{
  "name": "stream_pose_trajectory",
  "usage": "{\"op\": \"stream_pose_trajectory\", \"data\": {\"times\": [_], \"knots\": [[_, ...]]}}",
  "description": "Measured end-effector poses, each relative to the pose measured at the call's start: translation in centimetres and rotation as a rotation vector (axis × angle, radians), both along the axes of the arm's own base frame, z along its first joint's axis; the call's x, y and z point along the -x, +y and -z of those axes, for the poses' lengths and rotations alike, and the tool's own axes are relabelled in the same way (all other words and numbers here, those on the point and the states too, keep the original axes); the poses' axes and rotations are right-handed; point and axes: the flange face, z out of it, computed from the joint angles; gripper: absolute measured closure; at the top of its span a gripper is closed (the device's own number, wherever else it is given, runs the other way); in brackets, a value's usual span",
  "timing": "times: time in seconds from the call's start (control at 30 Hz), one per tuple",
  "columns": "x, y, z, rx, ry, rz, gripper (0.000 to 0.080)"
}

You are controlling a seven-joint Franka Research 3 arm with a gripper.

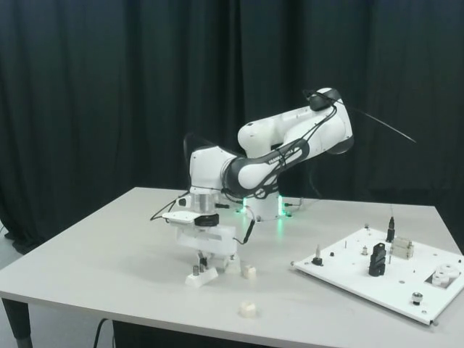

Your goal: Pick round peg 2.

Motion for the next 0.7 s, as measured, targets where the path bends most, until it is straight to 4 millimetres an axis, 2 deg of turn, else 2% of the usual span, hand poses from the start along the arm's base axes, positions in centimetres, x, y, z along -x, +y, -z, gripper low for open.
{"op": "stream_pose_trajectory", "data": {"times": [0.7], "knots": [[0.1, -0.4, -2.8, -0.010, 0.020, -0.009, 0.0728]]}}
